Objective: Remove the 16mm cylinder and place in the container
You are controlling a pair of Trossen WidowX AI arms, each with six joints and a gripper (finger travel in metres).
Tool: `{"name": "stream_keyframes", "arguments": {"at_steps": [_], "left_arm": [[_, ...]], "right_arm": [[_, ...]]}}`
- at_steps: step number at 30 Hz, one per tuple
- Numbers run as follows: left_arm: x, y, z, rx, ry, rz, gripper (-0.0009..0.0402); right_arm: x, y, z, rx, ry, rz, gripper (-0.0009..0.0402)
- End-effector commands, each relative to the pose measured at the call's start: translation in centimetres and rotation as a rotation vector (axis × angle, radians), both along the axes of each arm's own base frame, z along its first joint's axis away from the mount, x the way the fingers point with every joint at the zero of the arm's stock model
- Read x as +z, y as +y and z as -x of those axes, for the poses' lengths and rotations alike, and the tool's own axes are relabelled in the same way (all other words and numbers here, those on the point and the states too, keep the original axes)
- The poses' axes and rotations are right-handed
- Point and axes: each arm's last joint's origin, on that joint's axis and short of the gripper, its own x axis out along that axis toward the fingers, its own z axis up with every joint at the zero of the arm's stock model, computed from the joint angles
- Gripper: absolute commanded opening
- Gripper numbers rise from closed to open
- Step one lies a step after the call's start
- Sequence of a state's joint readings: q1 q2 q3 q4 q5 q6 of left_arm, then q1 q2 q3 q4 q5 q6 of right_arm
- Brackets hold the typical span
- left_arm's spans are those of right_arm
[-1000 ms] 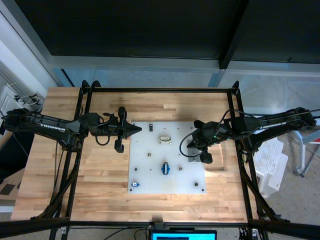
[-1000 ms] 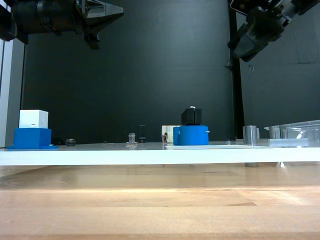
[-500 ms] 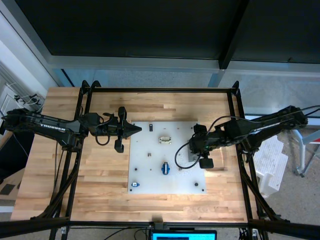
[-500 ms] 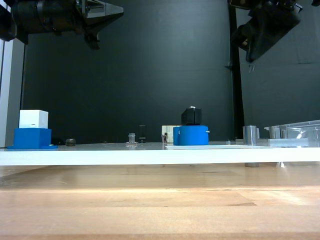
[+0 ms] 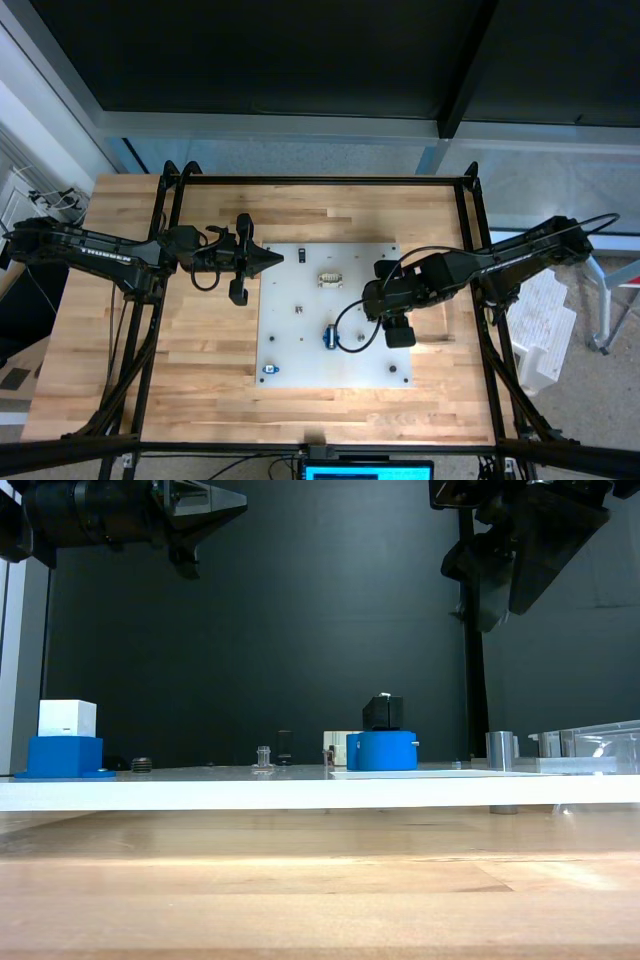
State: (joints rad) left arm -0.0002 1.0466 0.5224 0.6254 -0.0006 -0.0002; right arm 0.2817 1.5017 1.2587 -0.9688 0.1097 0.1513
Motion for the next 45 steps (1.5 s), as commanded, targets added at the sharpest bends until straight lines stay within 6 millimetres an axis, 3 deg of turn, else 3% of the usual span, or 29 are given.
{"name": "stream_keyframes", "arguments": {"at_steps": [1,15,28,45], "left_arm": [[0.0,0.0,0.0,0.000,0.000,0.000,0.0000],[0.0,0.0,0.0,0.000,0.000,0.000,0.0000],[0.0,0.0,0.0,0.000,0.000,0.000,0.0000],[0.0,0.0,0.0,0.000,0.000,0.000,0.0000]], "right_arm": [[-0.5,0.4,-0.3,0.007,0.019,0.004,0.0229],[-2.1,1.4,-1.0,0.006,0.067,0.014,0.0268],[-3.8,2.0,-2.2,-0.017,0.086,0.010,0.0267],[-3.9,2.6,-2.0,-0.020,0.088,0.007,0.0267]]}}
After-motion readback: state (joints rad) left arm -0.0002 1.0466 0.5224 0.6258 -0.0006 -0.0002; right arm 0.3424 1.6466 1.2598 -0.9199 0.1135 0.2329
